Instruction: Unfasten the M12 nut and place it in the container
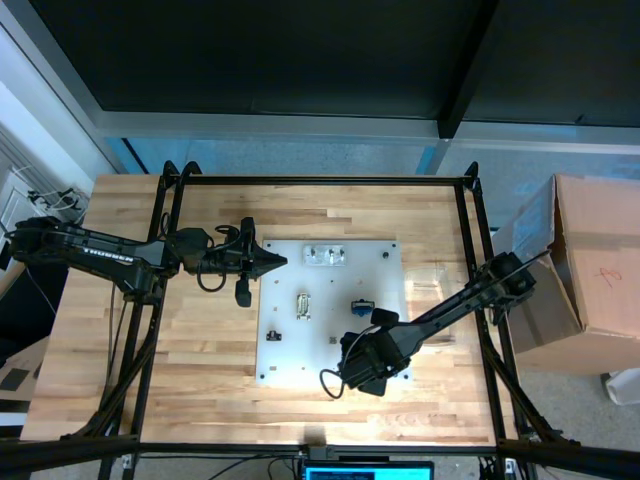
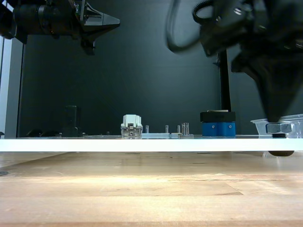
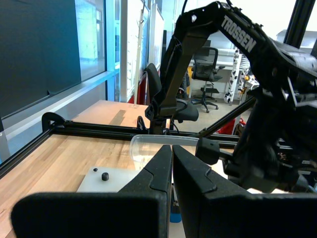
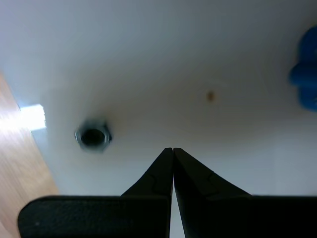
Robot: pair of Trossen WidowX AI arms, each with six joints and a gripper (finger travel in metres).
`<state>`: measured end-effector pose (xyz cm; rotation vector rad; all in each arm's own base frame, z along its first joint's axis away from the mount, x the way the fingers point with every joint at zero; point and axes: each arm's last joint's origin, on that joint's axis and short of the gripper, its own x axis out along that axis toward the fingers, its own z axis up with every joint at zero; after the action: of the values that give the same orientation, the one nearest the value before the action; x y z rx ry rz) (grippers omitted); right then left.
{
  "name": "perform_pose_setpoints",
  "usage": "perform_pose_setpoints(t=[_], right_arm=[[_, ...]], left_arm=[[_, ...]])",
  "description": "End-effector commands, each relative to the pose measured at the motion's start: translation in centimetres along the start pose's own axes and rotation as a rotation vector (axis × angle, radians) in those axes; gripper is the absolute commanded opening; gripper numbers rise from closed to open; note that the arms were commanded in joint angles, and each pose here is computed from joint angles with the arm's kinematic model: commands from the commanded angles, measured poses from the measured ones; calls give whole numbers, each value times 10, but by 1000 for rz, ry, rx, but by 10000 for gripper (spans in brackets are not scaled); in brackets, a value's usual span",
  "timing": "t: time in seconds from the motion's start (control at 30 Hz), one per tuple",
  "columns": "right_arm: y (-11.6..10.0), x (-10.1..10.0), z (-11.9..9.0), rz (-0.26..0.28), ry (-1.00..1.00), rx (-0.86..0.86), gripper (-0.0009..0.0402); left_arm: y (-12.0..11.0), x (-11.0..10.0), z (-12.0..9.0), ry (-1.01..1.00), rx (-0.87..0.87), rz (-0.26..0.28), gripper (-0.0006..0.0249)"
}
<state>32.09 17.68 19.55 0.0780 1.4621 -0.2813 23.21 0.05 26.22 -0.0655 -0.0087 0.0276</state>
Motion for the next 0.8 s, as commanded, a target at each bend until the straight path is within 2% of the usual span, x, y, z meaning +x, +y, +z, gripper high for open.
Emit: perform_pose_setpoints(t=[0.03,0.13,0.3,0.37,0.5,0.8], right_arm=[[-1,-5,-1,19,-3,4,0],[1,-7,-2,73,31,4,0],[8,-8,1,213,56,-18,0],[10,-8,3,248,42,-18,0],[13,-8,6,275,14,-15,0],[20,7,10,289,30,-22,0]], left_arm=[[0,0,0,0,0,0,0],[0,0,0,-1,0,0,0],[0,0,0,-1,0,0,0],[0,0,0,-1,0,0,0],[0,0,0,0,0,0,0],[0,0,0,-1,0,0,0]])
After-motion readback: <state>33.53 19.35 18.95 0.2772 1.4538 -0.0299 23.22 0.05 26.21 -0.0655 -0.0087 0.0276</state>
